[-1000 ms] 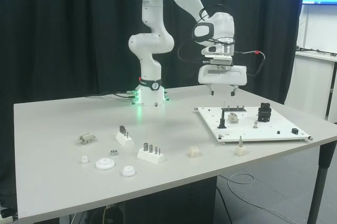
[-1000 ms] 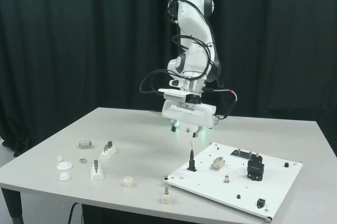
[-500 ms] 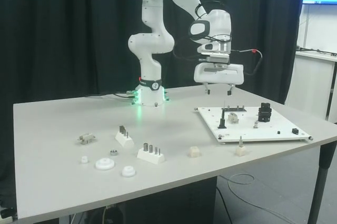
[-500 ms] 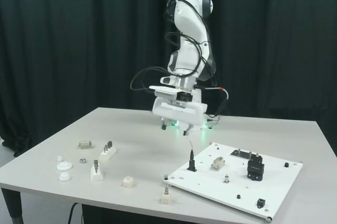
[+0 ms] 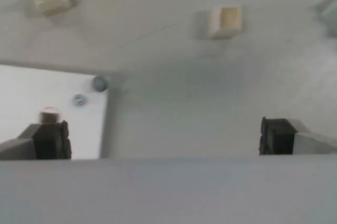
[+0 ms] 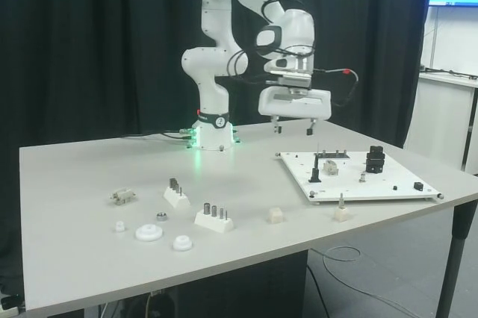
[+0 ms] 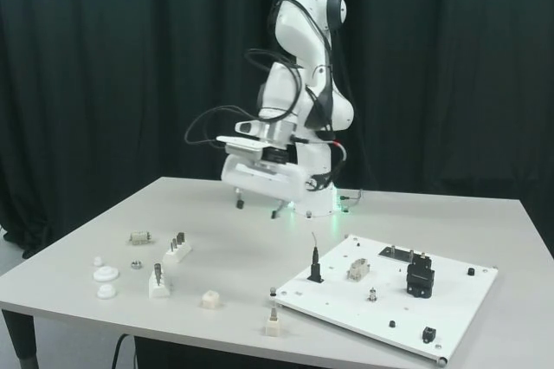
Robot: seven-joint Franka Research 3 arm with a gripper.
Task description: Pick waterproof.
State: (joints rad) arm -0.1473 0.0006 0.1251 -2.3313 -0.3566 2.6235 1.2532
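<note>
Two ribbed black fingertips of the tool [image 5: 164, 139] stand wide apart, empty, above matte grey table [image 5: 184, 103].

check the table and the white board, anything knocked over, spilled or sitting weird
Nothing stands out. The small parts on the grey table stand upright and apart, the white board lies flat with its fittings in place, and the gripper hangs open above the table, holding nothing.

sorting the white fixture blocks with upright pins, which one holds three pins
The white block nearest the table's front edge: three grey pins stand in a row on it. The other white block, behind it, shows fewer.
</note>
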